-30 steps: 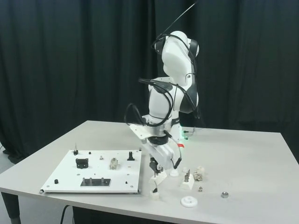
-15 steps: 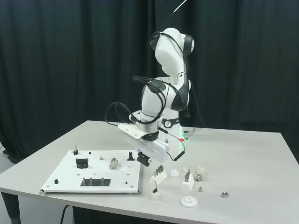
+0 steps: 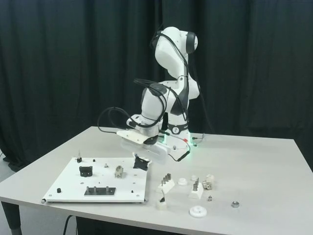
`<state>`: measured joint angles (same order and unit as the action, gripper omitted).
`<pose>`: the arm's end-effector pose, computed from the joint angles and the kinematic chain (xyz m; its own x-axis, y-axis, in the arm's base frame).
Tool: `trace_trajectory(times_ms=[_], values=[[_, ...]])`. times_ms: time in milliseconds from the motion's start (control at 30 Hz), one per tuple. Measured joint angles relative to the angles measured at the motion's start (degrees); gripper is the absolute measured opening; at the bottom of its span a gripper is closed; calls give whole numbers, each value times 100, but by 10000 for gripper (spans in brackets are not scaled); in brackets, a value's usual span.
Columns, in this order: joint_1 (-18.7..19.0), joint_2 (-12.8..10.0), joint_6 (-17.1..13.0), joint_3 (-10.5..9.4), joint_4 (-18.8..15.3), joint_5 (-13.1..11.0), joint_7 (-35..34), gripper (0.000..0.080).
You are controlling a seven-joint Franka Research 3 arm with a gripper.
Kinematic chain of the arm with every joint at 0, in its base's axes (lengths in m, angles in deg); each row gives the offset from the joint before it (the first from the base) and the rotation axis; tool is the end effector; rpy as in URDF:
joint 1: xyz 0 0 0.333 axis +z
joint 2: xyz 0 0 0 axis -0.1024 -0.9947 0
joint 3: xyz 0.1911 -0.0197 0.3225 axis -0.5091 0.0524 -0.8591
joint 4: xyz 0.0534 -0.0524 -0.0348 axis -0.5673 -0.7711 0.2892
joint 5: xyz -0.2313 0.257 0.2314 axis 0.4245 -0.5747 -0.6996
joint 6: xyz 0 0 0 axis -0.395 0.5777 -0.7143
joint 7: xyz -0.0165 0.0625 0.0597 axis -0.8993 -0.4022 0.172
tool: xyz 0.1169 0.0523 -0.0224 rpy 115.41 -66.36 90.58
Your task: Insert D-SUB.
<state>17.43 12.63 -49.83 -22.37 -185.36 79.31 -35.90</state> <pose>0.6100 -0.0158 0.3011 0.6290 -0.7681 0.1196 -0.7625 -0.5797 0.2872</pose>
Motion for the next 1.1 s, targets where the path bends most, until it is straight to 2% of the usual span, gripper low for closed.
trace_trajectory(times_ms=[333, 567, 700, 1100], values=[[-329, 250, -494, -18, -473, 265, 639, 386], [-635, 512, -880, -4, -839, 405, 1277, 386], [-828, 685, -1079, 30, -1040, 413, 1637, 386], [-1295, 1090, -1668, 192, -1489, 371, 2011, 386]])
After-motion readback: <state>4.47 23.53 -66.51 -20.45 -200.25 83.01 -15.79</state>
